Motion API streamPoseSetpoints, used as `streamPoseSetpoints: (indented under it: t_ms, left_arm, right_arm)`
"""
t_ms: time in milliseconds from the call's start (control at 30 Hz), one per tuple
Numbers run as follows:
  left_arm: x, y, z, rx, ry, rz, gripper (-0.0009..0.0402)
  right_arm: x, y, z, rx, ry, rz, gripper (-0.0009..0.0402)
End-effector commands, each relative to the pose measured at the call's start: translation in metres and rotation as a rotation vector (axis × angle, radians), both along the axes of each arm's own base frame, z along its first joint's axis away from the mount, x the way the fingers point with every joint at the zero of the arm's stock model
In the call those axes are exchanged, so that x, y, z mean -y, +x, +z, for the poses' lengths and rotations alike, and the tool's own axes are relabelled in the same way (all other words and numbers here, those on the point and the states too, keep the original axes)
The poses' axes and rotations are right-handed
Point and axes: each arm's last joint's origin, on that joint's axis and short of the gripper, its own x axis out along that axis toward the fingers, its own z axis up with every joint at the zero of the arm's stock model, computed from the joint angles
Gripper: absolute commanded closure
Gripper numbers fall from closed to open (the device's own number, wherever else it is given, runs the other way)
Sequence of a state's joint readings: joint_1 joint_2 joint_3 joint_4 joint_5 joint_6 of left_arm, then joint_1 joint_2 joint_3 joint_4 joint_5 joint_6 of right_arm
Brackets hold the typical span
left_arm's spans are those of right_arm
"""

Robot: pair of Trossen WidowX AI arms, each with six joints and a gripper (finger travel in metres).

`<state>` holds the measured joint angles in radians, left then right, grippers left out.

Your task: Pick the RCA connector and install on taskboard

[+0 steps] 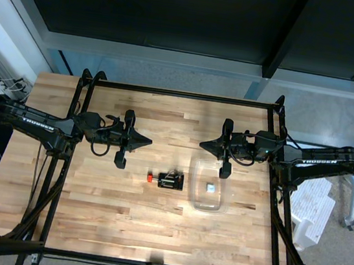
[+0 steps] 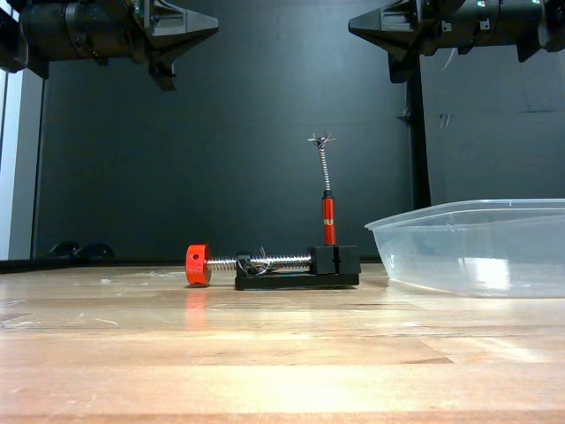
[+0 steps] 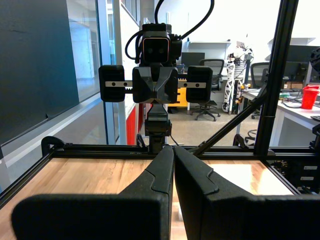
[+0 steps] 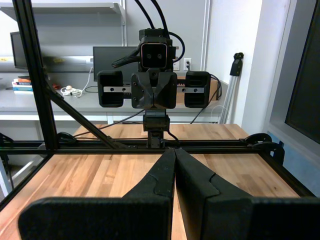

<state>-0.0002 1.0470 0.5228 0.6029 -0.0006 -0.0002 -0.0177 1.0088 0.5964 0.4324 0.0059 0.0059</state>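
Your left gripper and right gripper hang high above wooden table, tips facing each other. Both jaw pairs clenched, grasping nothing. Taskboard on table below, between both jaw pairs, well apart. Clear tray beneath right jaws; small pale piece inside.
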Motion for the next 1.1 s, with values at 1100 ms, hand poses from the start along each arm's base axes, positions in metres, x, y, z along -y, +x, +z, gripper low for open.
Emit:
streamPoseSetpoints:
  t_ms: [1100]
  left_arm:
    - [0.0000, 0.0000, 0.0000, 0.000, 0.000, 0.000, 0.0393]
  right_arm:
    - [-0.0004, -0.0021, -0.0032, -0.001, 0.004, 0.007, 0.0393]
